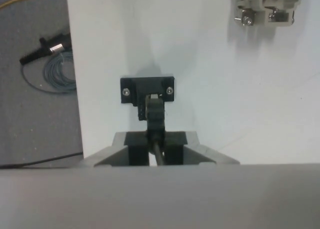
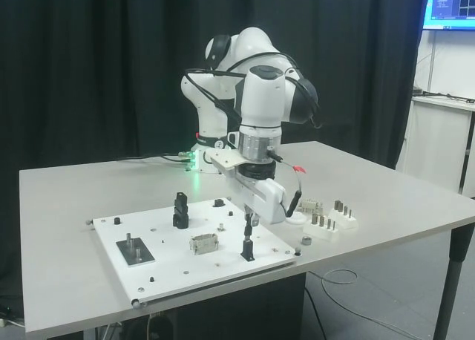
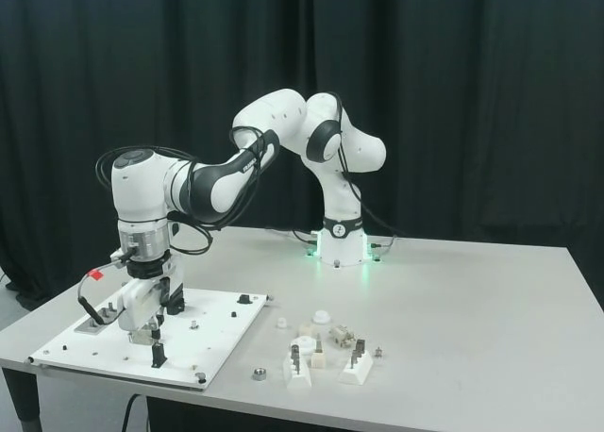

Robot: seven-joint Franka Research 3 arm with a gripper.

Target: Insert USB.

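Down at the near edge of the flat white mounting board (image 2: 215, 269), the white arm's pincer (image 2: 248, 223) is pinching a small black USB plug (image 1: 154, 110), holding it upright at the black screwed-down socket block (image 1: 147, 90). Both are sitting on the grey surface (image 2: 386, 184).

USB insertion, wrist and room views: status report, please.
Gripper shut on USB plug. Plug upright at the black socket mount on the white board, near its edge. Seating depth unclear. Nothing blocking the socket.
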